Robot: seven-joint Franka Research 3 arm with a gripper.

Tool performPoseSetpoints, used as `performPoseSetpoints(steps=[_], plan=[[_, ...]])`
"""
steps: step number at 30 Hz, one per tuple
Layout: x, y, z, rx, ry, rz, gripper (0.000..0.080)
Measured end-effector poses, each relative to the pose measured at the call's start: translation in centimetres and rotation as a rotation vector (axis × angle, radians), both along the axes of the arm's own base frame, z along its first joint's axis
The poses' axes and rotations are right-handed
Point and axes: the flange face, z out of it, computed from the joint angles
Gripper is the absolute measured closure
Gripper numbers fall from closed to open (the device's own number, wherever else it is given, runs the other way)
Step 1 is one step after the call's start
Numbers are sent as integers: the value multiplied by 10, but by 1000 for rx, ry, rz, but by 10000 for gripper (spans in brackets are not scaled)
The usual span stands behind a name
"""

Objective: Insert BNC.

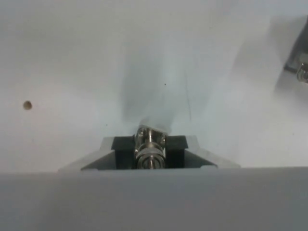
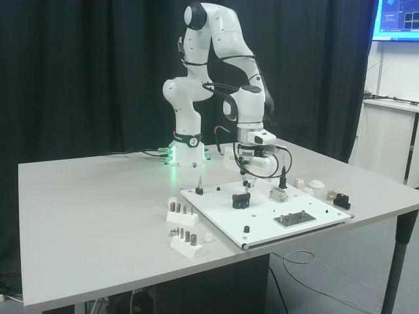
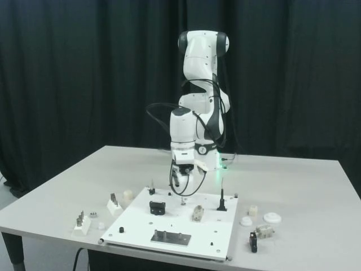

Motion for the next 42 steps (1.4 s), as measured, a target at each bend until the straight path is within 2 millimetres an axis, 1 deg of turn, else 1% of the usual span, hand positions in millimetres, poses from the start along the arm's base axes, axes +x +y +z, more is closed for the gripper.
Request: performPoseSetpoints(steps=[21,34,42], plan=[[0,-1,-2,-7,5,172,677],[2,-1,-6,-9,12,181,677],[2,-1,-6,-4,15,129,677]])
